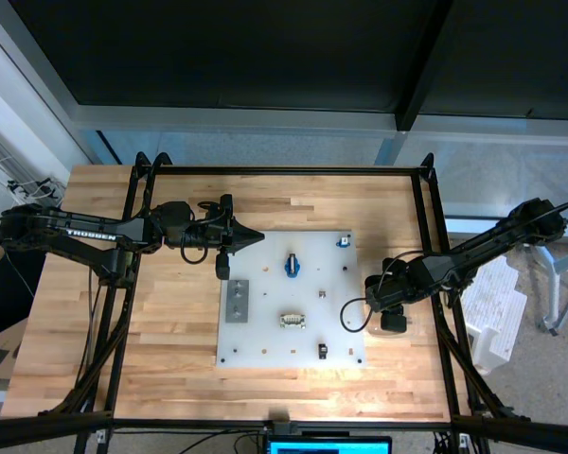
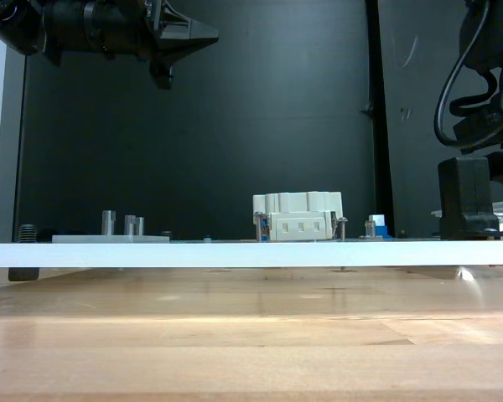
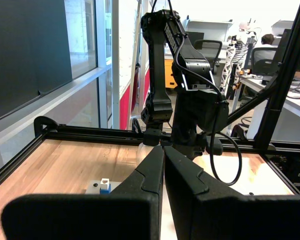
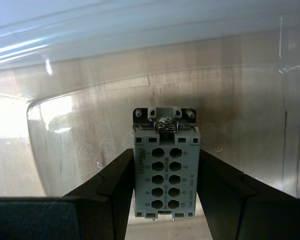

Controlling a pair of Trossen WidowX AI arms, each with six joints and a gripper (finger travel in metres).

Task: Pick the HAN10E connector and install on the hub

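Holding: HAN10E connector [image 4: 165, 172], numbered hole face toward my camera, clamped by its long sides in my right gripper [image 1: 394, 320], fingers parted only to the block's width. Location: low, just beside the white plate [image 1: 265, 352], right edge.

Step, judged: pick secured, install pending. Next: lift, carry inward to the hub [image 1: 292, 323], square up, press down.

Right arm: reaching inward, wrist pointing down.

Left gripper [image 1: 256, 236]: pinched closed, empty, raised over the plate's far-left corner.

A butcher-block wooden table [image 1: 170, 364] carries a white plate [image 1: 260, 348] lying flat near its middle.
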